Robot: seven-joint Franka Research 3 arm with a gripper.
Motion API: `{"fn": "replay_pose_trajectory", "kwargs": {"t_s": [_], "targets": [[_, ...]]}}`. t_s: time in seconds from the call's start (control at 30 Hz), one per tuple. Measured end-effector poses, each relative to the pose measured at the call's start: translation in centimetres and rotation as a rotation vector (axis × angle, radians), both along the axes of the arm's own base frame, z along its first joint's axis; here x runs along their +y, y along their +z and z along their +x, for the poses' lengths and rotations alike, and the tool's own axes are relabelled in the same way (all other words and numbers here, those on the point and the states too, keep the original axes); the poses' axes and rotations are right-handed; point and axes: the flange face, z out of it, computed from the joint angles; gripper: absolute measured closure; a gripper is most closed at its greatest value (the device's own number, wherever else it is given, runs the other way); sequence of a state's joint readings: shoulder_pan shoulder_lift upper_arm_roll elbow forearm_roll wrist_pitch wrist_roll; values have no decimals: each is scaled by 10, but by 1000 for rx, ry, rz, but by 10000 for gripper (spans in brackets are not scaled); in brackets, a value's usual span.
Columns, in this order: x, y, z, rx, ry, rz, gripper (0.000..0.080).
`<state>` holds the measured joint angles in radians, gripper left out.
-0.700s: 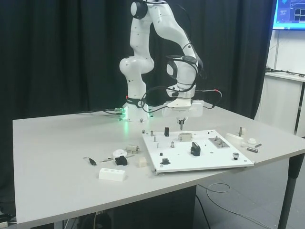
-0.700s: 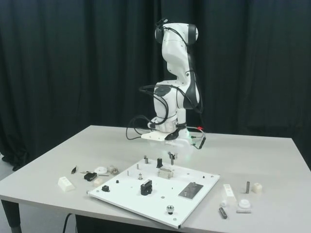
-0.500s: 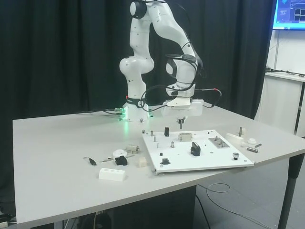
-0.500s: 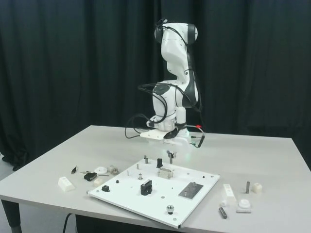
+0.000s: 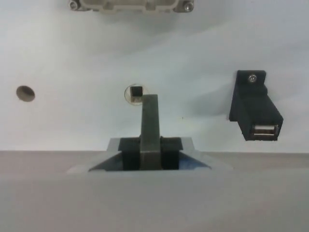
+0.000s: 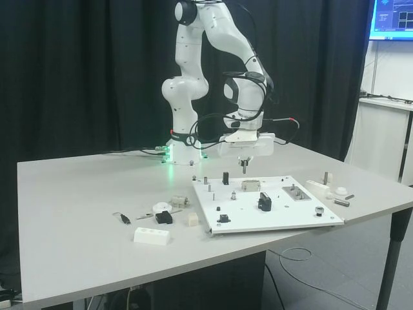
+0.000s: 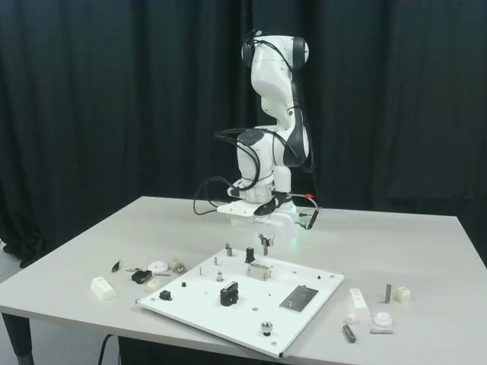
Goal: Place square peg 3.
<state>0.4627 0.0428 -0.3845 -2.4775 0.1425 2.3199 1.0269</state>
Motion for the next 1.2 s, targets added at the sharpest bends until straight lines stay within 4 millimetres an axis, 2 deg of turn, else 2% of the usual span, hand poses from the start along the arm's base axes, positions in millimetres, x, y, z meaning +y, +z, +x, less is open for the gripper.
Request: {"fn": "replay_pose_trajectory", "kwargs": {"t_s": [0.47,0.77,0.97,1.2], "targets": [[-2,4,3,-10,9,-8,727],[-10,15,16,-47,33,-38,727],[-29,28,28,-82,53,-84,727],[-68,44,42,-123,85,-146,727]]}}
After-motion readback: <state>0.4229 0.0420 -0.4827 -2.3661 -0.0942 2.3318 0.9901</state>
